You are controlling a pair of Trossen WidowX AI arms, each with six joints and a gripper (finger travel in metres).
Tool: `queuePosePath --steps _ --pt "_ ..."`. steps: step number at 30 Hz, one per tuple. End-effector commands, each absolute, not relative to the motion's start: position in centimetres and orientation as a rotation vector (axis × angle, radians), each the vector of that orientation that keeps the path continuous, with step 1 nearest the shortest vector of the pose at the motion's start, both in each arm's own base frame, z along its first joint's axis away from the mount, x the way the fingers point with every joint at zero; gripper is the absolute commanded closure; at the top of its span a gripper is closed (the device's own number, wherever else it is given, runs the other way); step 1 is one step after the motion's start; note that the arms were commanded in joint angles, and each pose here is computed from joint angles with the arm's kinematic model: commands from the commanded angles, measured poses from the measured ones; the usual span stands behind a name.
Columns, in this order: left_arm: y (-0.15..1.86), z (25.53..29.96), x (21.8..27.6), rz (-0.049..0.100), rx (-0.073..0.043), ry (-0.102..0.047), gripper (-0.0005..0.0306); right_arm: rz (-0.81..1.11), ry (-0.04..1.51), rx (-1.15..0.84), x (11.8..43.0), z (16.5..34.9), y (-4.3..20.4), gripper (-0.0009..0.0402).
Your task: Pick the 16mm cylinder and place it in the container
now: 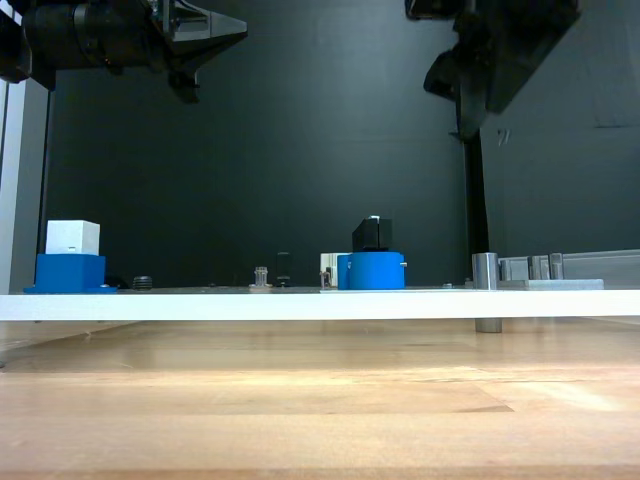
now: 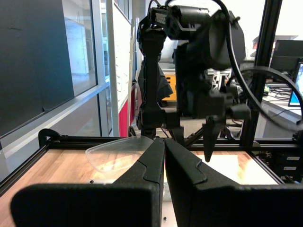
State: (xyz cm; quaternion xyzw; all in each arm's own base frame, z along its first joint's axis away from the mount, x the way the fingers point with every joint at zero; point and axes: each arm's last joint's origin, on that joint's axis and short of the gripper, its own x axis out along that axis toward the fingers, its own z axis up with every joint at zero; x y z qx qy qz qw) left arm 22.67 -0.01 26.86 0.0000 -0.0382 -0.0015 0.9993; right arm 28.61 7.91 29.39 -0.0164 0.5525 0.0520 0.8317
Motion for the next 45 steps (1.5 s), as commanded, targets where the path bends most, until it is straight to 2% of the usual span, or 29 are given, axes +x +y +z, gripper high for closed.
queuePosePath --steps 1,14,45 --pt "-0.01 26.86 22.68 -0.003 0.000 -0.076 0.0300 0.113 1.190 -0.046 29.0 28.8 8.3 0.0205" --pt "-0.01 26.86 22.68 -0.003 0.000 -0.076 0.0300 0.094 1.231 -0.080 29.8 27.2 9.0 0.0205" --pt "-0.01 26.86 22.68 -0.003 0.000 -0.076 0.0300 0.086 1.337 -0.132 32.5 22.0 10.8 0.0205"
